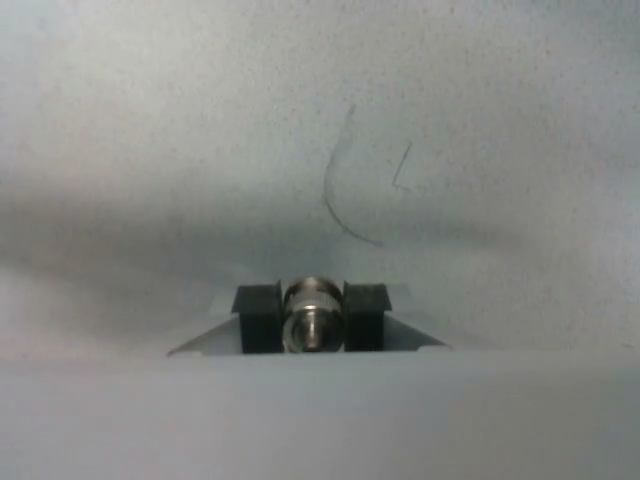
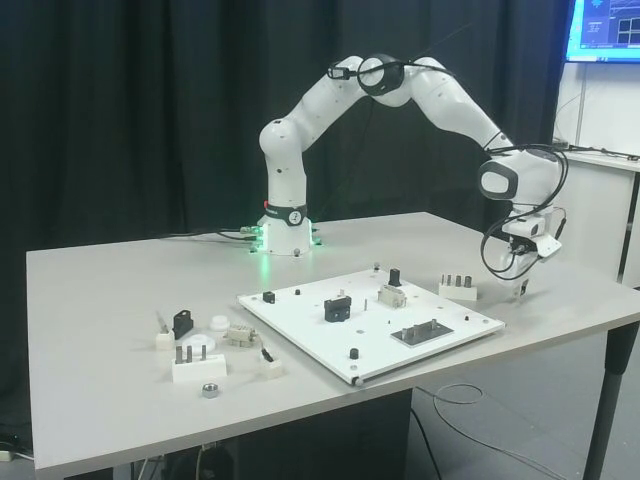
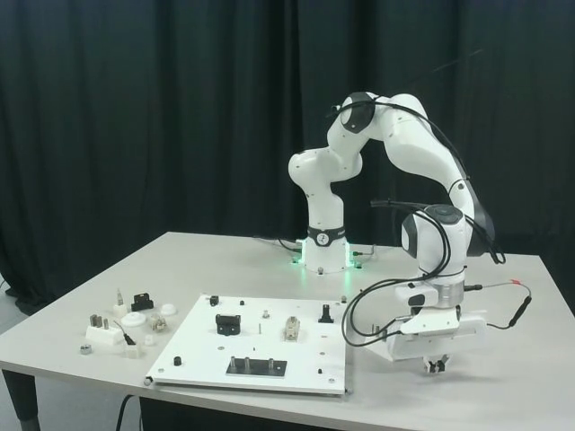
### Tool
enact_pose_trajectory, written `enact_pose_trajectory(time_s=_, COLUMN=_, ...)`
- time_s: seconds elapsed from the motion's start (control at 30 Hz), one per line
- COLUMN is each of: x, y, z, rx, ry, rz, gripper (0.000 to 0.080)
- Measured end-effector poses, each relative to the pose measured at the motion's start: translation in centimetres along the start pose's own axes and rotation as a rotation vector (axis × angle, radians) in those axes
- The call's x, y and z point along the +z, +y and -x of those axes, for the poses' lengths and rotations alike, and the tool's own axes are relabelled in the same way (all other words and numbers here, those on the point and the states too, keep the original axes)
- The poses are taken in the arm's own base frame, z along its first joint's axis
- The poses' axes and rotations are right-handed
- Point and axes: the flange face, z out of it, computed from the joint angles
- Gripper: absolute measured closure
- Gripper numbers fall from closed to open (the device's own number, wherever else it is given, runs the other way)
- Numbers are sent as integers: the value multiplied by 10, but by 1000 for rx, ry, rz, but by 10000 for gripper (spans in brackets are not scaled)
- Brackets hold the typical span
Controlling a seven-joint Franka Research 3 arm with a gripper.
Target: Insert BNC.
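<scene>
The wrist view alone shows the BNC connector (image 1: pixel 314 318), a metal barrel clamped between the two black fingers (image 1: pixel 258 318) of the jaws (image 1: pixel 314 330), above bare grey bench (image 1: pixel 200 150); in both room views the connector is too small to make out; they show the white arm (image 2: pixel 440 100) hanging low over the bench just beside the white board (image 2: pixel 370 322), near a small white block (image 2: pixel 458 288) of pegs.
</scene>
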Motion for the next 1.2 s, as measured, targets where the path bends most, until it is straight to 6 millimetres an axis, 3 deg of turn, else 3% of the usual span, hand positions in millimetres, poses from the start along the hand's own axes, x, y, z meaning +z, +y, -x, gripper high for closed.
enact_pose_trajectory(time_s=1.2, x=-13, y=3, z=-8, rx=14, ry=1, rz=2, gripper=676)
